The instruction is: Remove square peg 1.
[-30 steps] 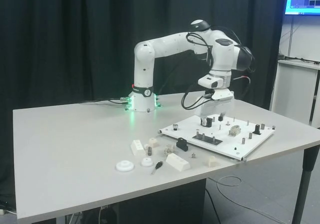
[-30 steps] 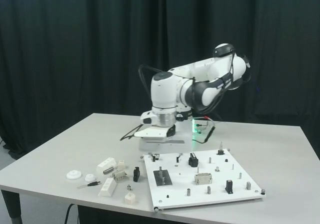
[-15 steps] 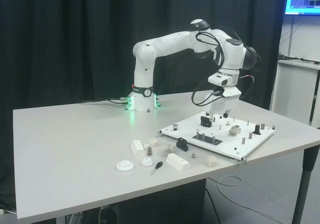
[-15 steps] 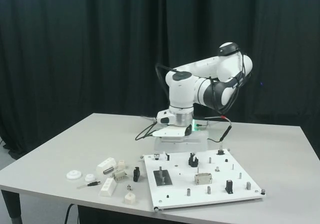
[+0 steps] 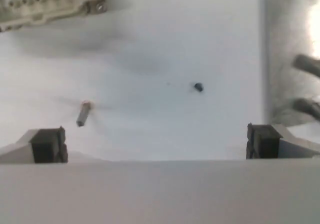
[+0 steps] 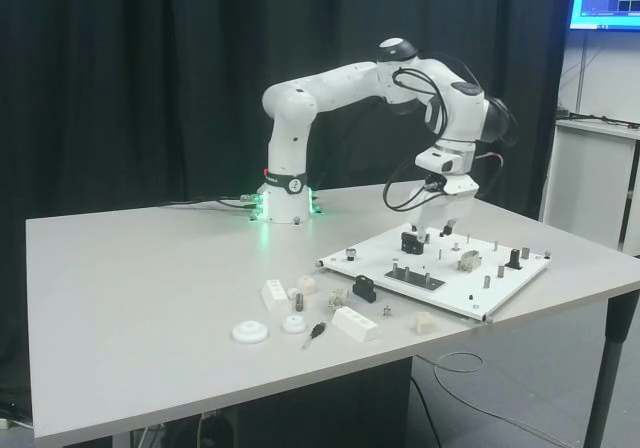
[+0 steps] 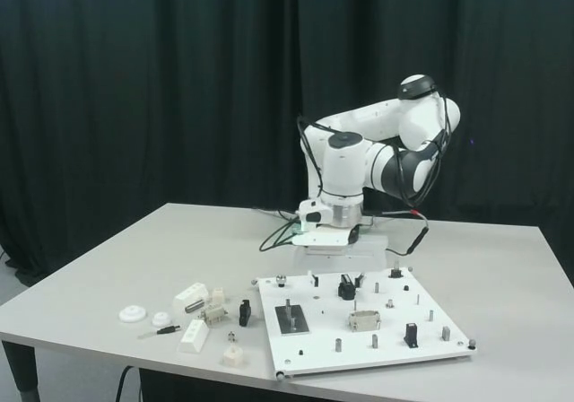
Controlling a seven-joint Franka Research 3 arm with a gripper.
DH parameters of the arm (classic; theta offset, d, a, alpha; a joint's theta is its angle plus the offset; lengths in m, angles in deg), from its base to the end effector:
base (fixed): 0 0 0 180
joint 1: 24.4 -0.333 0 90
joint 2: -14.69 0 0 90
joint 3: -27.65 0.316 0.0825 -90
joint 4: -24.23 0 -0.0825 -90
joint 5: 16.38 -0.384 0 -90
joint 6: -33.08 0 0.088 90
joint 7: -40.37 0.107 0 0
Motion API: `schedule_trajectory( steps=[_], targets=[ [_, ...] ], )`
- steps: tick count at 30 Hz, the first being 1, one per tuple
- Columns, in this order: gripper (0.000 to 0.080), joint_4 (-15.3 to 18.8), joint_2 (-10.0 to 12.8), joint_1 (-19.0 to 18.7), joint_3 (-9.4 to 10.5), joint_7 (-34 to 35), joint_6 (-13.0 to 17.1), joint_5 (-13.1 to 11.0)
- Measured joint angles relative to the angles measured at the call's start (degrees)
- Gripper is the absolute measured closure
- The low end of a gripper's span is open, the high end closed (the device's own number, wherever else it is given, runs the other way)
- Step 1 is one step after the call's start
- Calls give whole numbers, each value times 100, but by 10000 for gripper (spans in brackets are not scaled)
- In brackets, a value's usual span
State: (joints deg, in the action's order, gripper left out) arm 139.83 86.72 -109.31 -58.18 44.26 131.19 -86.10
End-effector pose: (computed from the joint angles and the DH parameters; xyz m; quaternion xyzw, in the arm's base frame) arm 0.5489 0.1347 0.2589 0.9609 -0.2712 -0.0373 0.0412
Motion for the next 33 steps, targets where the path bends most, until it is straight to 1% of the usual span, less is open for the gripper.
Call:
schedule_trajectory(
  steps=[6,15,25,33],
  targets=[
    [3,221,-9,-245,76,115,203,-144],
    [3,406,-77,-445,303,246,626,-272],
    [3,431,-86,-503,532,372,846,-431],
    [3,431,-87,-538,667,447,929,-499]
  ],
)
